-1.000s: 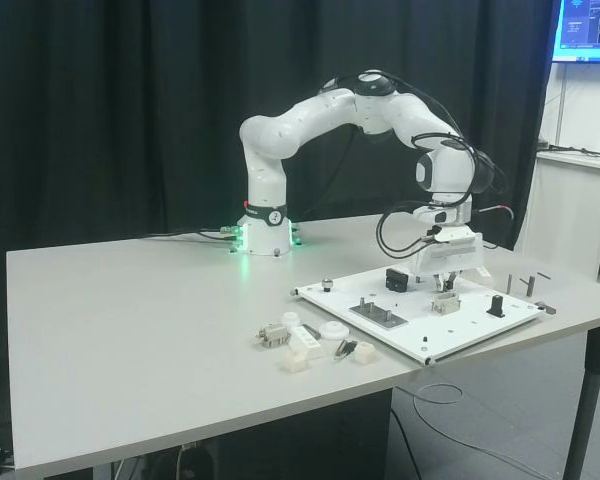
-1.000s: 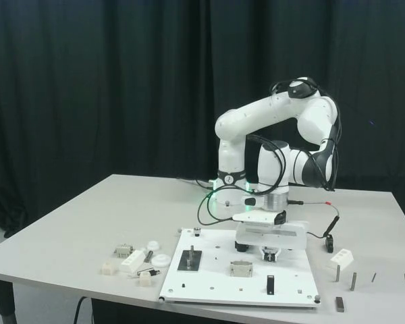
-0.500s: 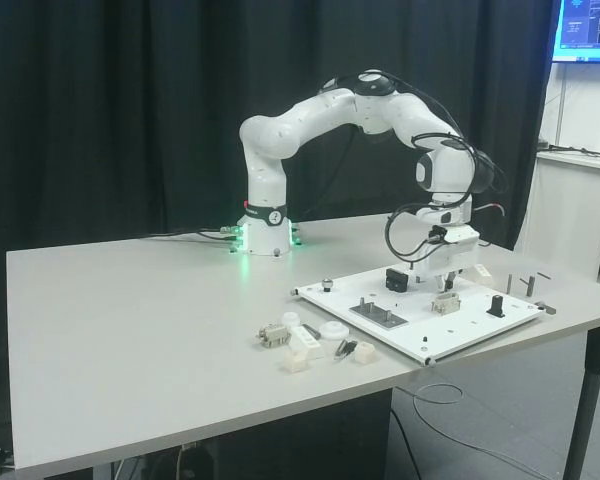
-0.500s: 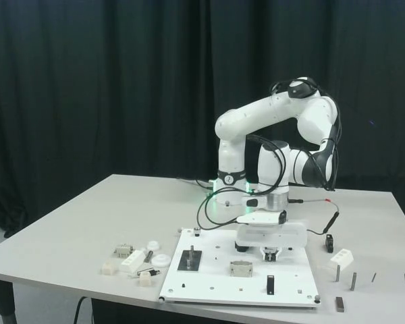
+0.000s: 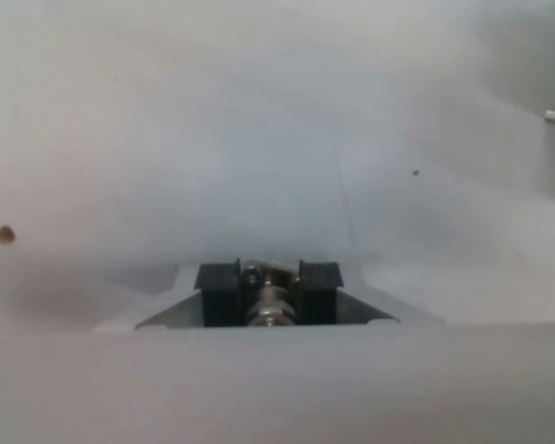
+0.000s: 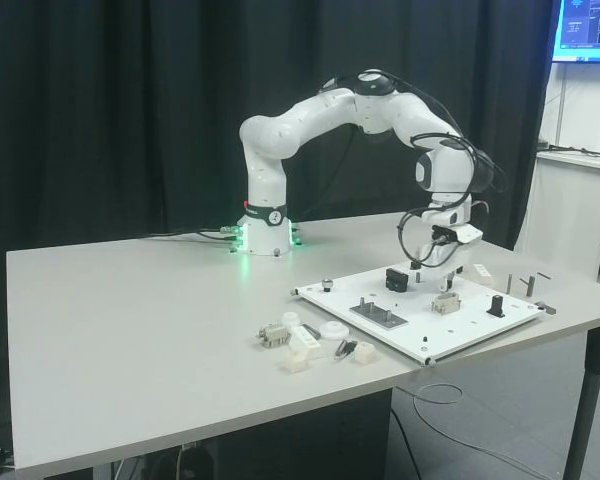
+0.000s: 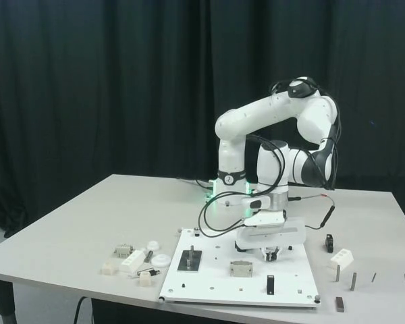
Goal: Remove BNC.
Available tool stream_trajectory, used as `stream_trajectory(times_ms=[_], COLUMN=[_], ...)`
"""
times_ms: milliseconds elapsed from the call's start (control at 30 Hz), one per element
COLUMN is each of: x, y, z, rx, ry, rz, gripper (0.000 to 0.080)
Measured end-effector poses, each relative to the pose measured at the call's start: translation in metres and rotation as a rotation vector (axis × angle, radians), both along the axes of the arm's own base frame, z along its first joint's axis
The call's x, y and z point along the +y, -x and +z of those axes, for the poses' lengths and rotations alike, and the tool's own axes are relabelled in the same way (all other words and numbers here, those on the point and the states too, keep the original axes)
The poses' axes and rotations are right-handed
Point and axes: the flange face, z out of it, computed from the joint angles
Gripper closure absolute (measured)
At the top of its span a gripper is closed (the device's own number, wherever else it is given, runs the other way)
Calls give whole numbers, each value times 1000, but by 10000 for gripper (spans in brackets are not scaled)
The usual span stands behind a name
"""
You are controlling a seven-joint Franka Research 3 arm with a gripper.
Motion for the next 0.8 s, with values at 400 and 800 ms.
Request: stream_trajectory(times_ms=[400,800], x=[-5,-12], y=[0,-2], z=[5,28], rx=[2,2], ry=[-24,-51], rz=[176,229], gripper=[672,672])
